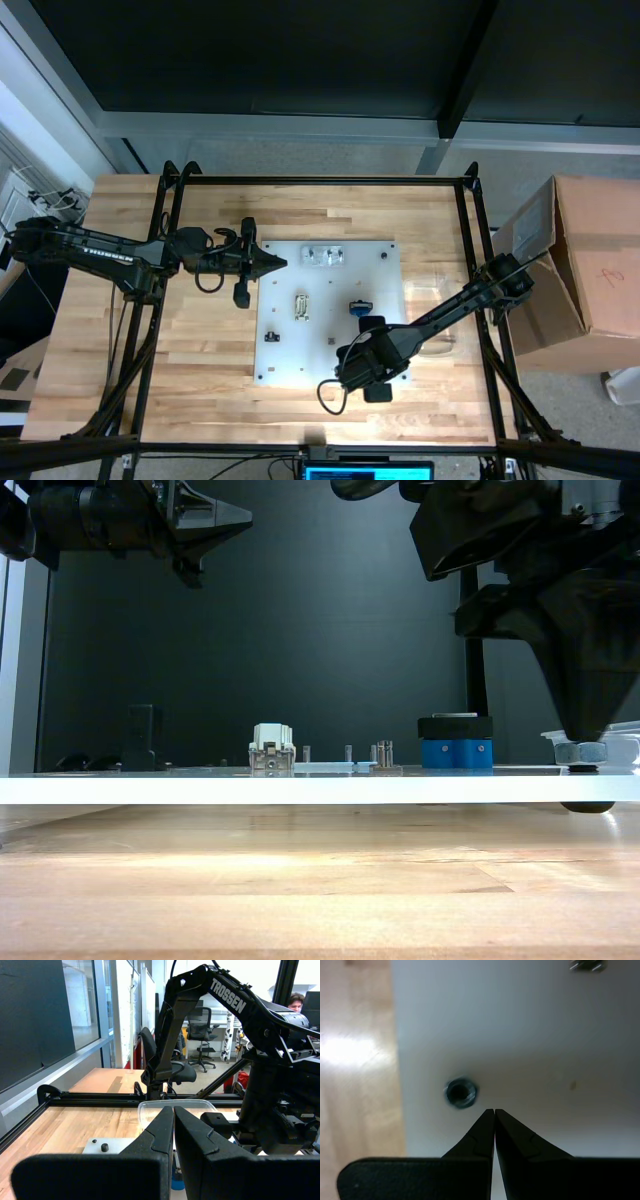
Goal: Pick the M12 nut and place it on its threads and fasten
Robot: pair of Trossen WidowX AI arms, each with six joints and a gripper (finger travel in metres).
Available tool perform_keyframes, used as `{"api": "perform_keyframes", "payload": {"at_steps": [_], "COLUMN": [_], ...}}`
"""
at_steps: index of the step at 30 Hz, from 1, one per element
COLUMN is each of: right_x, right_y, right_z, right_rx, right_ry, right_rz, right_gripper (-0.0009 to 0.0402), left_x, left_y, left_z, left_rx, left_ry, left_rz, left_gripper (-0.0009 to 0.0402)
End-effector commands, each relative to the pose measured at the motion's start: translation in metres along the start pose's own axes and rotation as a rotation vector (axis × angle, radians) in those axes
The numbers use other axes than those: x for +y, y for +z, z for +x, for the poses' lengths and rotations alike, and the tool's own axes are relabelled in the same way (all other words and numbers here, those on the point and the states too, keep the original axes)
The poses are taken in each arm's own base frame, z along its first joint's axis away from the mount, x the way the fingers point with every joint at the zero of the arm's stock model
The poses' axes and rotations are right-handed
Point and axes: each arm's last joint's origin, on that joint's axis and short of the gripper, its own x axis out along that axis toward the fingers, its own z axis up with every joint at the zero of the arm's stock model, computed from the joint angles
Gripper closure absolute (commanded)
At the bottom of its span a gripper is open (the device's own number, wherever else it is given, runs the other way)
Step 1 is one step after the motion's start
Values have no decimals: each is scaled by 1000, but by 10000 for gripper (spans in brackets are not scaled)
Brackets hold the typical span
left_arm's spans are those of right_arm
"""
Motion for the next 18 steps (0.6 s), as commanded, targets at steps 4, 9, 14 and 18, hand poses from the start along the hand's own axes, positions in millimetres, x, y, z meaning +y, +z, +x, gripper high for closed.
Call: {"api": "perform_keyframes", "payload": {"at_steps": [4, 9, 14, 18], "right_x": [1, 6, 8, 3], "right_y": [2, 0, -4, -3], "right_z": [4, 4, 1, 0], "right_rx": [-23, 59, 116, 62], "right_ry": [2, 175, 284, 143], "right_rz": [-4, -59, -105, -82], "right_gripper": [393, 393, 393, 393], "left_x": [0, 0, 0, 0], "left_y": [0, 0, 0, 0], "left_z": [0, 0, 0, 0], "left_rx": [0, 0, 0, 0], "left_ry": [0, 0, 0, 0], "left_rz": [0, 0, 0, 0], "left_gripper": [393, 393, 393, 393]}}
